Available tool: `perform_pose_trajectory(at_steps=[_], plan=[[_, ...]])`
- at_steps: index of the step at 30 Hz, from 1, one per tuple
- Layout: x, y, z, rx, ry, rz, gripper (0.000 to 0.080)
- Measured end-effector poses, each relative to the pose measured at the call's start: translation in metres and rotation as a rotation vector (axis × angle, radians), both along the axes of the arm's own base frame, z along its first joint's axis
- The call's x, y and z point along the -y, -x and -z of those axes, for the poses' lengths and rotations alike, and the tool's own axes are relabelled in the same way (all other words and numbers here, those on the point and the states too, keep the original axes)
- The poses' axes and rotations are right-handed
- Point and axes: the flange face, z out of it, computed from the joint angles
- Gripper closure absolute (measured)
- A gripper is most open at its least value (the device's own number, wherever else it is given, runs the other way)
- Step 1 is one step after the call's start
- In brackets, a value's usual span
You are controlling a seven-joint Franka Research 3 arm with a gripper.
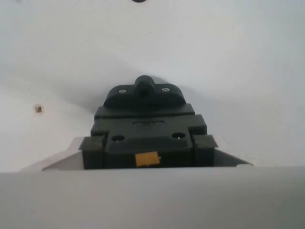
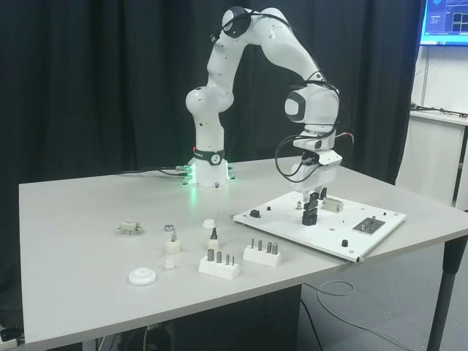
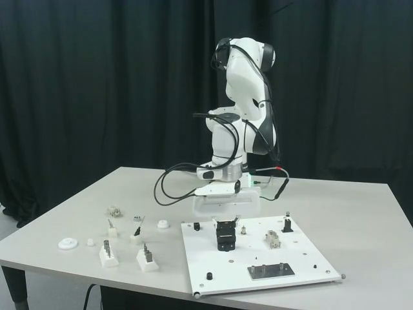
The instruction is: Insert D-SUB.
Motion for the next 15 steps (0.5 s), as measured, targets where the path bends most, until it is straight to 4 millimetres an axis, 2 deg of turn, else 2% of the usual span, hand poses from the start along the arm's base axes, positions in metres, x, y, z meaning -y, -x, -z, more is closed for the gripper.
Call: perform_pose_trajectory(at_steps=[15], plan=[[-0.0006,-0.001,-0.0004,0.01,0.012,-0.031,0.0419]])
